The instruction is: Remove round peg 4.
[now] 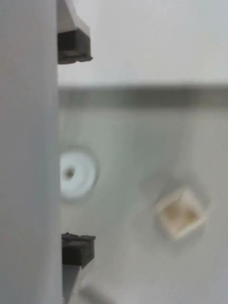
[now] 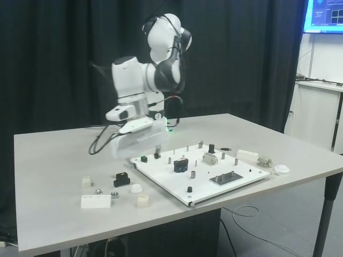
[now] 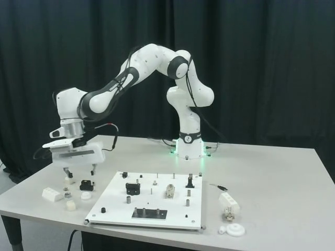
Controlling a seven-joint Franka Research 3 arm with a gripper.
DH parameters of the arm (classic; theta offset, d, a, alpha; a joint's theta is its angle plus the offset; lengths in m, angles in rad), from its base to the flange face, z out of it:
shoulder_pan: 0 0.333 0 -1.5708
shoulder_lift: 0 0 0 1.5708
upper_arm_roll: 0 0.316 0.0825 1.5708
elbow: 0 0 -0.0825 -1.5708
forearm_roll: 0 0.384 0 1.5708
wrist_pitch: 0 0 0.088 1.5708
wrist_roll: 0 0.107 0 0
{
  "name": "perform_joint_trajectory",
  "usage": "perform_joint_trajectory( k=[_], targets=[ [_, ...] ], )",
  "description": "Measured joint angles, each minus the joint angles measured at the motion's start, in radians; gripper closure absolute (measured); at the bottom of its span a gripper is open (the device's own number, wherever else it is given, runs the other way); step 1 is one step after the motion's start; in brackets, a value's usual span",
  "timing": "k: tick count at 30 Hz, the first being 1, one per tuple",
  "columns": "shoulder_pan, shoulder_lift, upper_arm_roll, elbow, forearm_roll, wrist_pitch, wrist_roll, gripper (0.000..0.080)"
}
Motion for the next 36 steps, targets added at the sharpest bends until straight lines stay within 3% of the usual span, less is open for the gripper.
perform_joint_trajectory(
  k=[10, 19, 26, 36],
  targets=[
    [0.118, -0.027, -0.003, -0.045, -0.007, 0.0, 0.166, 0.0003],
    [0.222, -0.054, -0.008, -0.108, -0.071, 0.015, 0.337, 0.0003],
    [0.298, -0.076, -0.008, -0.182, -0.123, 0.088, 0.427, 0.0003],
    [0.387, -0.109, -0.007, -0.296, -0.192, 0.23, 0.526, 0.0003]
  ],
)
